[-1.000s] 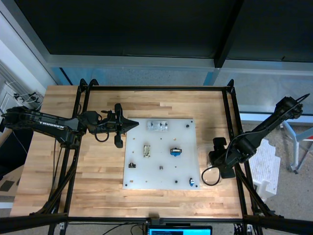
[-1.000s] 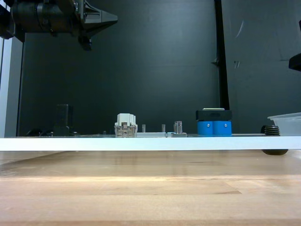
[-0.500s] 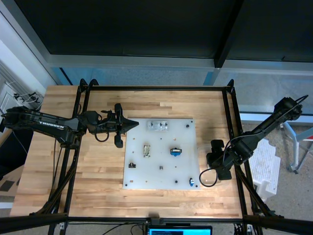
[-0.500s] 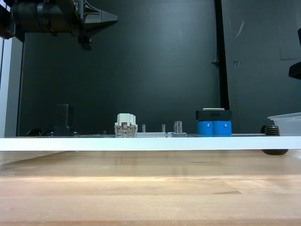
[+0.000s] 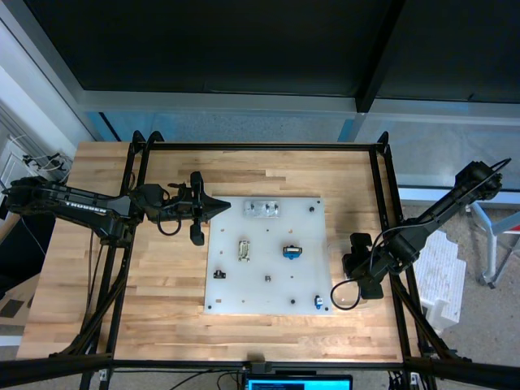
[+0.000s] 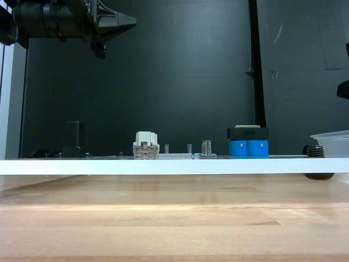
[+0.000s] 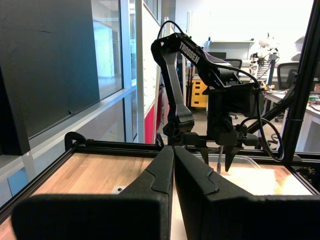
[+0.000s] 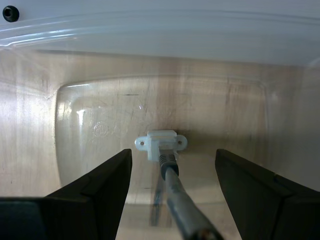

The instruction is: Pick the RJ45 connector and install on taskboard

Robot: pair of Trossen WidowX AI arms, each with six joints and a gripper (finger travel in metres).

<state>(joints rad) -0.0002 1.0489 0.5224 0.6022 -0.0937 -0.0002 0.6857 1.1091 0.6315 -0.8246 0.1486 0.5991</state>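
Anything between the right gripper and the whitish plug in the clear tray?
Nothing visible: the open right gripper hangs over the clear plastic tray, pale whitish RJ45 connector bare between its fingers. Left gripper, shut, hovers by the white taskboard.

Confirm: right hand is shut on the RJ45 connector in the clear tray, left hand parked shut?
Not shut: the right wrist view shows the right hand open, straddling the RJ45 connector in the clear tray; left hand is parked shut, raised beside the taskboard.

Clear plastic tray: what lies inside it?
The RJ45 connector and its grey cable, below the open right claw. The tray floor under them and behind the claw's fingers is covered. The left claw, shut, hovers by the taskboard's left edge.
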